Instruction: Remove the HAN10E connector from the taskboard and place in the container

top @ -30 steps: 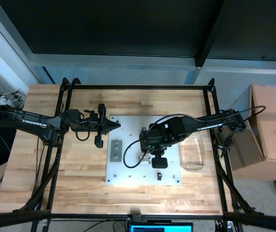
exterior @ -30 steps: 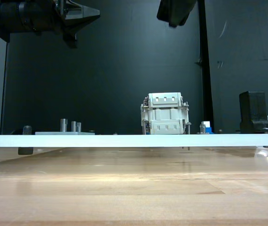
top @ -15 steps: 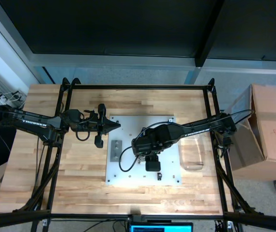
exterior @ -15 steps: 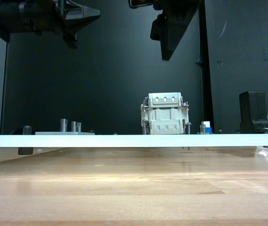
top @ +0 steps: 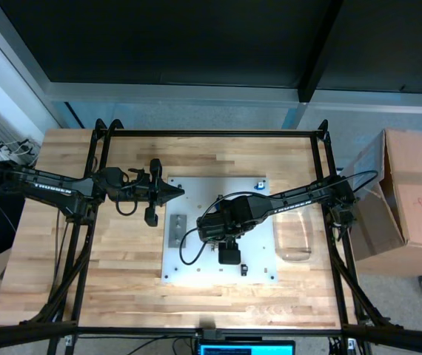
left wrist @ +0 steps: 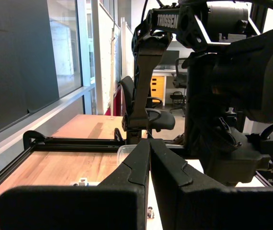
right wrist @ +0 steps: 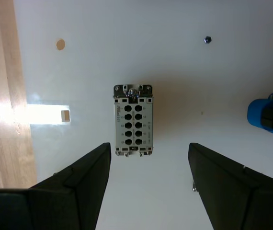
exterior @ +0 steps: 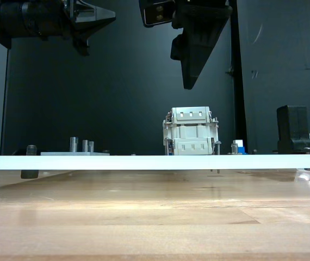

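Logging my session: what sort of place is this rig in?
Likely a robotics lab: wooden bench, office chairs behind, cardboard box alongside. The left gripper hangs shut by the far-left corner of the board; the right gripper hovers open over the seated connector.

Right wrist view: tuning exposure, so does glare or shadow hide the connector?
Right wrist view: no; the grey ten-hole HAN10E connector, seated on the white taskboard, is sharp; a glare patch lies apart, near the board's edge. Low view: open right gripper above the connector and shut left gripper high at left are dark silhouettes.
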Motion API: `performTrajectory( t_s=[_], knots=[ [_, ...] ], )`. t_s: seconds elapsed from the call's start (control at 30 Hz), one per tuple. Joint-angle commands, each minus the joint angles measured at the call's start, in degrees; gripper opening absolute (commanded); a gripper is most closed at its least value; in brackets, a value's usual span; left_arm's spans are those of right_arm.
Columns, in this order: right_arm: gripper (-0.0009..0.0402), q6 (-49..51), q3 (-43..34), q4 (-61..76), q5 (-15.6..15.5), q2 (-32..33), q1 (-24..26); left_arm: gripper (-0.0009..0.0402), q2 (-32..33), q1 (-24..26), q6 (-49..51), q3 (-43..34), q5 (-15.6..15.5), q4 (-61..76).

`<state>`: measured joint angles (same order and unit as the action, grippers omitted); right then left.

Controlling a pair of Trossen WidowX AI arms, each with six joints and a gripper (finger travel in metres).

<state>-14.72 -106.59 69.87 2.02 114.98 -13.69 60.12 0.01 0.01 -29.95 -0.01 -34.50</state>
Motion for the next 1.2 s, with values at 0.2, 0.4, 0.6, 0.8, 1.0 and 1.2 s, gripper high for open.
performTrajectory(
  t_s=[0.2,0.4,0.6,0.8,1.0,1.2],
  knots=[
    [0.0280,-0.09,3.23,-2.60,-0.02,-0.07,-0.74,0.0000,0.00,-0.02,-0.02,0.00,0.00,-0.02],
    [0.0316,-1.07,5.35,-4.79,0.00,-0.07,-0.94,0.0000,-0.02,-0.02,-0.02,0.00,0.02,-0.02],
    [0.0337,-1.09,7.80,-7.56,0.00,-0.07,-1.01,0.0000,0.00,-0.02,-0.02,0.00,0.00,-0.02],
    [0.0340,-1.33,10.14,-11.32,-0.02,-0.04,-1.09,0.0000,0.00,0.00,-0.02,0.00,0.00,-0.02],
    [0.0340,-1.33,10.86,-12.50,-0.04,1.18,-1.25,0.0000,-0.02,0.00,-0.02,0.00,0.00,-0.02],
    [0.0339,-1.36,10.86,-13.86,-0.11,3.74,-1.42,0.0000,-0.02,0.00,-0.02,0.00,0.02,-0.02]
  ],
)
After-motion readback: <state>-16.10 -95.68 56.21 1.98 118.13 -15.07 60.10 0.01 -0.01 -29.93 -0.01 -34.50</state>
